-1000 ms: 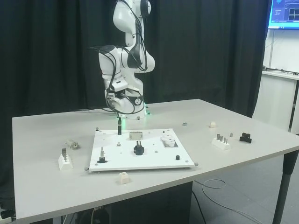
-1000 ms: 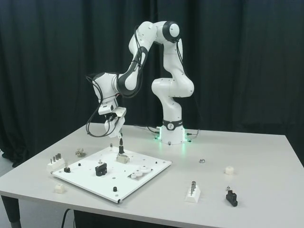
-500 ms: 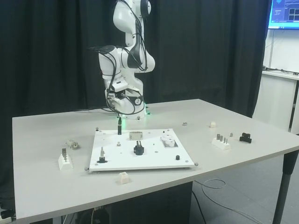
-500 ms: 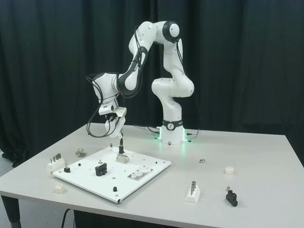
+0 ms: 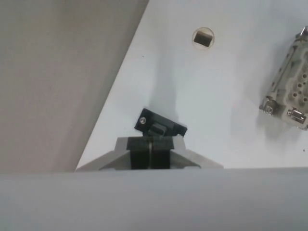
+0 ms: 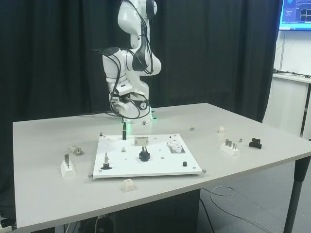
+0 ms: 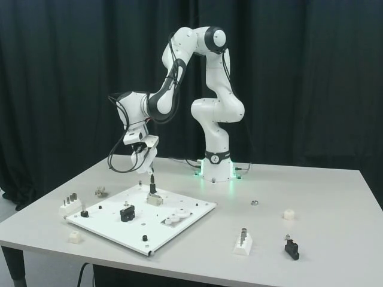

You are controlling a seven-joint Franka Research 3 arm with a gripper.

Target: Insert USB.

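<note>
Wrist view alone shows black socket (image 5: 160, 124) under end effector (image 5: 149, 153).

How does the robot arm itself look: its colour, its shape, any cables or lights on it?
The arm is white with rounded, smooth links and black bands at the joints. Black cables hang in loops from the wrist area near the gripper. The gripper's fingers are black, set in a grey body. A green light glows at the round base, which stands on the grey table.

The gripper (image 6: 124, 121) hangs over the board's (image 6: 160, 162) far edge; socket (image 5: 160, 124) directly below, connector (image 5: 288, 96) beside it.
</note>
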